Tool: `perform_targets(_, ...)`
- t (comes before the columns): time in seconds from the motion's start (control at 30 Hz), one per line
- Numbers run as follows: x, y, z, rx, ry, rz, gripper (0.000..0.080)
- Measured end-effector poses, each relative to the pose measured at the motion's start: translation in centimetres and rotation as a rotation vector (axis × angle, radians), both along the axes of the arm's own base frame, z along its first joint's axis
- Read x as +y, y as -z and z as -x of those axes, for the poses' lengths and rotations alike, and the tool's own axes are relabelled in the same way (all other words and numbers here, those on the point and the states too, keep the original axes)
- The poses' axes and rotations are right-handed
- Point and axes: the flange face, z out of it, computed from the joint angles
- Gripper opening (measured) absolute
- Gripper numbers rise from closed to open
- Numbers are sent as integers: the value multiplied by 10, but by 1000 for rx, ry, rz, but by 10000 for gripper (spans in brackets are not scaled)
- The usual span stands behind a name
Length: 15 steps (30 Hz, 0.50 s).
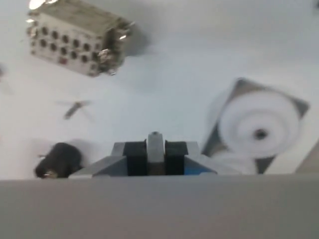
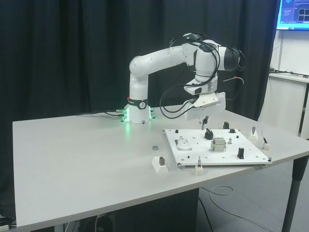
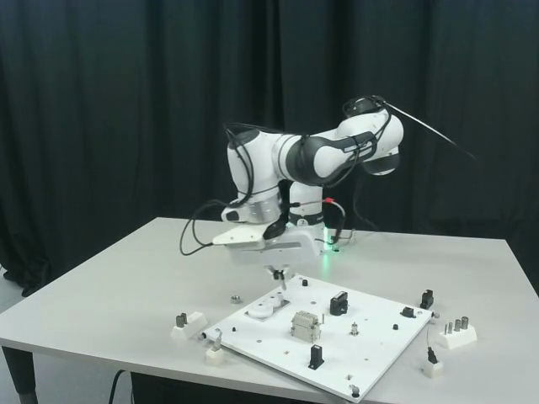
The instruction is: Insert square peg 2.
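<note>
My gripper [image 1: 155, 158] is shut on a small grey square peg [image 1: 155, 142], which stands out between the black pads. In the room views the gripper [image 2: 205, 117] [image 3: 275, 270] hangs a little above the white task board [image 2: 251, 157] [image 3: 379, 353], over its rear part. The peg [image 2: 204, 123] points down at the board and does not touch it. Below it in the wrist view lie a white round part on a grey square base [image 1: 259, 130], a many-holed grey connector [image 1: 75, 42] and a black part [image 1: 59, 159]. I cannot make out the peg's hole.
The board carries the connector [image 2: 218, 144] [image 3: 306, 326], the white round part [image 2: 183, 143] [image 3: 268, 305] and black blocks [image 2: 209, 133] [image 3: 317, 357]. Small white holders [image 2: 160, 164] [image 3: 187, 324] stand on the table around it. A loose nut [image 2: 155, 146] lies beside the board.
</note>
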Motion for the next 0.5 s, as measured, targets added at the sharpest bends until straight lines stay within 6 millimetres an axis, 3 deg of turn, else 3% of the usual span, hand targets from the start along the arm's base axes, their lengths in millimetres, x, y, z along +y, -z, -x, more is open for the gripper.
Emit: perform_targets(0.5,62,1,13,46,185,60,72)
